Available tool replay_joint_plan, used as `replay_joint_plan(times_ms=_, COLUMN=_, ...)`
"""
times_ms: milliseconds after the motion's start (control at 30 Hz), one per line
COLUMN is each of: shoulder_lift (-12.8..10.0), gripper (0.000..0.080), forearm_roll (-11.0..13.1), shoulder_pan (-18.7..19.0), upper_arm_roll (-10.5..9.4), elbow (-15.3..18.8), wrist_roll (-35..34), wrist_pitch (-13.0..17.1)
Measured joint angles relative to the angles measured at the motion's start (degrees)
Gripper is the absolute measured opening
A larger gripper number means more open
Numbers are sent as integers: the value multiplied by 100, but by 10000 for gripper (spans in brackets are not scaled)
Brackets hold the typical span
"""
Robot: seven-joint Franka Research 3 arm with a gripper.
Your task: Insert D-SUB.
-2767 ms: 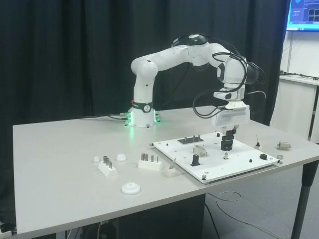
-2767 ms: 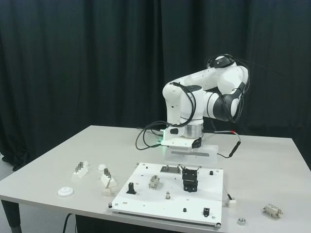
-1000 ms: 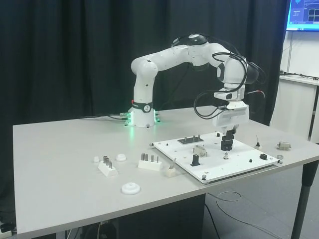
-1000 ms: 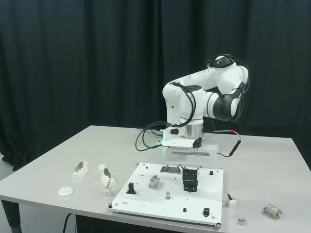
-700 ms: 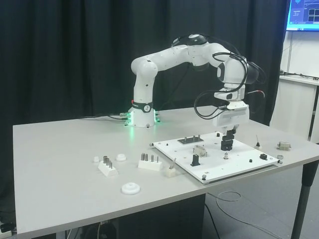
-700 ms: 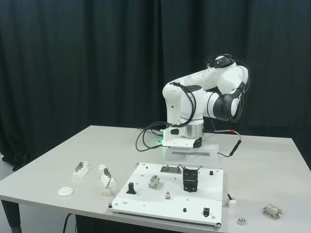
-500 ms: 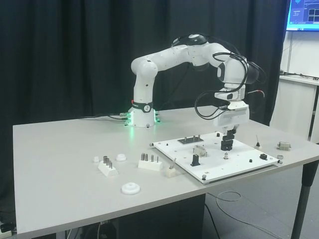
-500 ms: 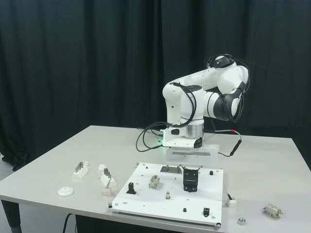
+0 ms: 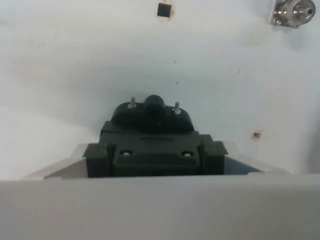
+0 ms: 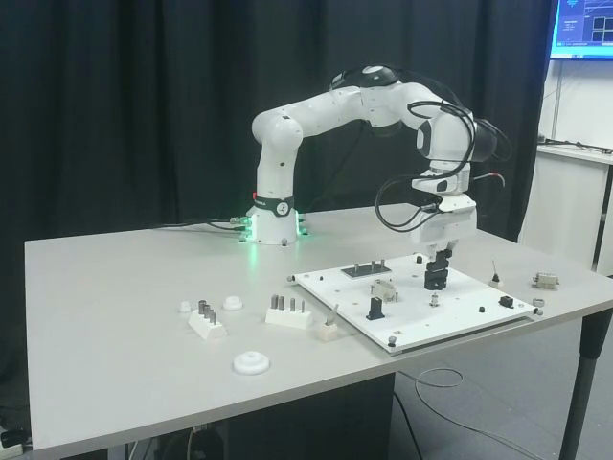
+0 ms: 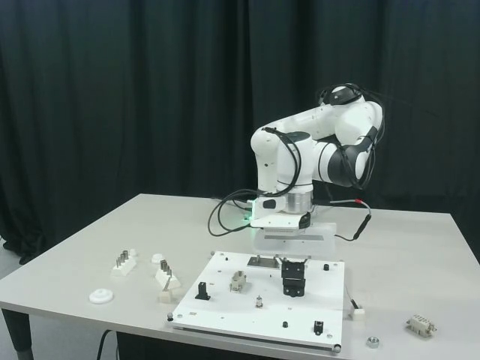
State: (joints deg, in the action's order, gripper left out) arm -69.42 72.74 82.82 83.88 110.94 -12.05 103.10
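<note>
The black D-SUB connector (image 9: 152,145) stands upright on the white assembly board (image 10: 421,321), near its back right part. In the wrist view its round cable boss and two screws face the camera. My gripper (image 10: 440,254) sits directly on top of the connector (image 10: 436,278), with its fingers flanking the connector's sides and apparently shut on it. From the second room view the gripper (image 11: 292,262) is over the connector (image 11: 292,281) at the middle of the board (image 11: 225,307).
On the board stand a black bracket (image 10: 375,307), a small metal connector (image 10: 385,287) and a metal stud (image 9: 295,10). White peg fixtures (image 10: 207,319) and a white gear (image 10: 251,362) lie to the left. A loose metal connector (image 11: 421,325) and nut (image 11: 371,342) lie right.
The hand has shifted only very slightly, a touch upward. The black connector stays in the same place on the board.
</note>
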Motion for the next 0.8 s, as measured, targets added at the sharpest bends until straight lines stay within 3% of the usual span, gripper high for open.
replay_joint_plan(times_ms=800, shoulder_lift=10, gripper=382, forearm_roll=-1, shoulder_pan=-8, upper_arm_roll=23, elbow=3, wrist_roll=-19, wrist_pitch=-156)
